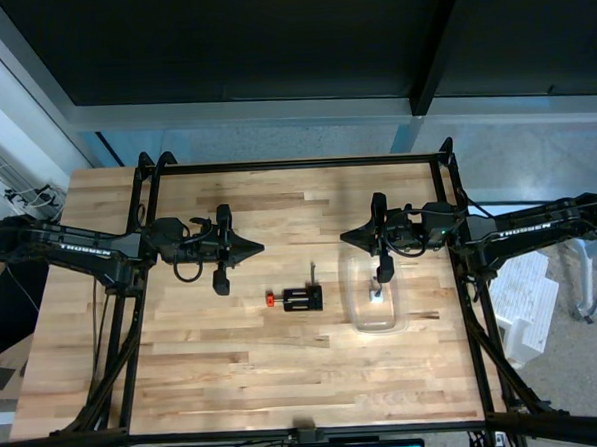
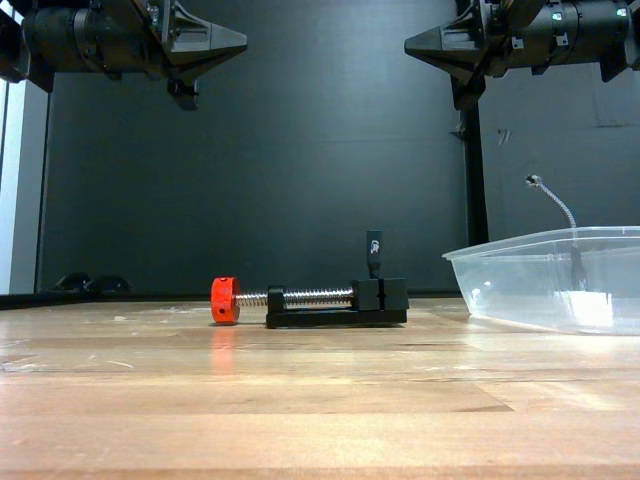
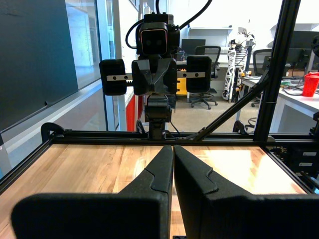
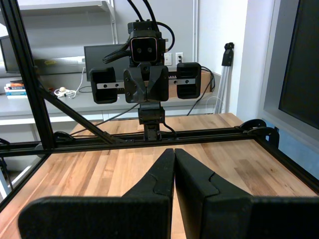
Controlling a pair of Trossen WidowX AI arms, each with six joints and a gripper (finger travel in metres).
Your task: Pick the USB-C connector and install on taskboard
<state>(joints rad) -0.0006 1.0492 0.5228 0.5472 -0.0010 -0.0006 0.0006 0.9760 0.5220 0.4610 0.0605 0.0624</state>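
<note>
From above, both grippers hang over the middle of the table [image 1: 236, 372], with their tips facing each other. The left gripper [image 1: 260, 249] is toward the left edge. The right gripper [image 1: 344, 238] is over the far end of the tray [image 1: 359, 322]. The taskboard [image 1: 303, 299] lies between them, somewhat nearer to the near edge, with its knob [image 1: 269, 300] pointing left. The connector [image 1: 378, 294] seems to lie inside the tray, near the taskboard but apart from it. I cannot read which way it is turned.

I think the tray is your main risk. Its walls are clear and hard to judge, so a finger coming down on the rim could push the tray against the taskboard.

The low view adds what the high view hides. Both grippers are well above everything on the table. A cable [image 2: 553, 208] rises out over the tray's rim, and a post [image 2: 373, 252] stands up from the taskboard. If you lift the connector, this stiff cable may twist it in the grasp, or catch on a finger, and then it would meet the taskboard out of line.

In the left wrist view the fingers are pressed together and hold nothing. Only the table and the other arm show there.

The right wrist view shows the same for the right gripper: clenched and empty. Neither wrist view shows the tray or the taskboard, so you cannot aim with them yet.
</note>
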